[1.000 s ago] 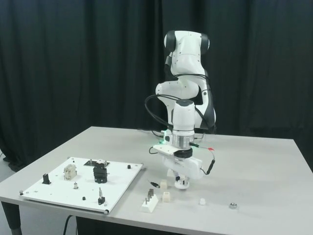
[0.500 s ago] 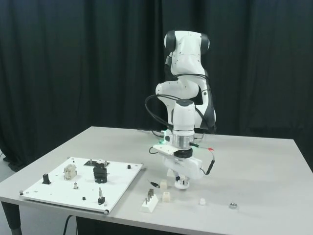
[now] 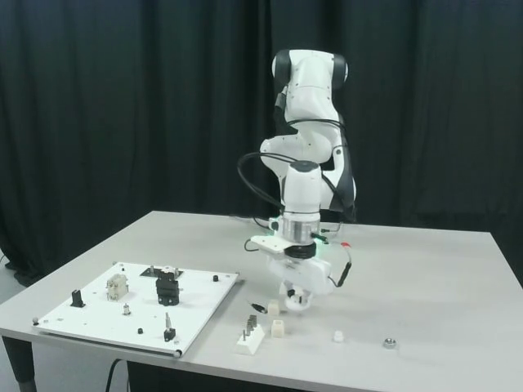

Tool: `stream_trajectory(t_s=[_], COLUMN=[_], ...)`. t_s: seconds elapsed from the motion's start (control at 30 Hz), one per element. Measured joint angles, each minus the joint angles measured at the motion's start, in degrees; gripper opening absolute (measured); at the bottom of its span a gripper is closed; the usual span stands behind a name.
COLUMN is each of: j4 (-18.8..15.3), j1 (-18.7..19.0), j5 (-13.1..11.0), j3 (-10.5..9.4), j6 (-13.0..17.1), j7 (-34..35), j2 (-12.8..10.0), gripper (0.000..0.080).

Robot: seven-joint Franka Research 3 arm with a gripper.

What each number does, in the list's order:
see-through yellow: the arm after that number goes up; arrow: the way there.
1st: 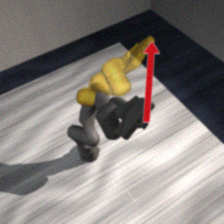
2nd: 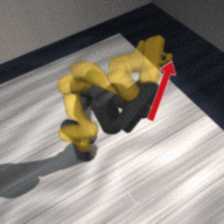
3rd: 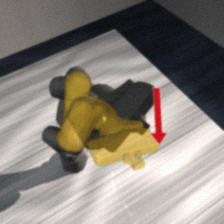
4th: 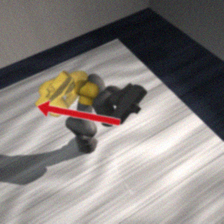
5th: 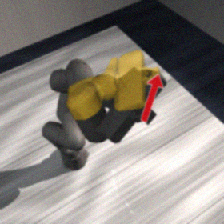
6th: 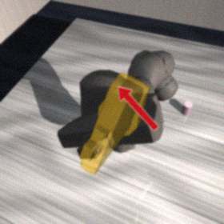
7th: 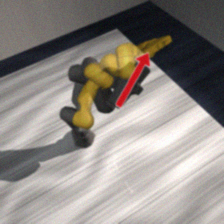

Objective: Insert large gear.

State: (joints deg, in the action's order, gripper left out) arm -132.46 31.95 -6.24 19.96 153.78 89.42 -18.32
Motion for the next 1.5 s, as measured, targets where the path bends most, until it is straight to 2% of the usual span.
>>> stream_trajectory(t_s=[0.47, 0.83, 1.07, 1.5], j4=[0.0, 0.0, 0.0, 0.1], j1=[-3.5, -7.6, -10.4, -16.2], j5=[7.9, 13.5, 16.5, 22.0], j3=[1.50, 1.66, 1.66, 1.67], j6=[-7.1, -12.4, -13.4, -13.5], j7=[2.7, 3.4, 3.4, 2.1], j2=[6.2, 10.8, 12.5, 14.5], gripper=[0.0330, 0.0330, 0.0330, 0.0330])
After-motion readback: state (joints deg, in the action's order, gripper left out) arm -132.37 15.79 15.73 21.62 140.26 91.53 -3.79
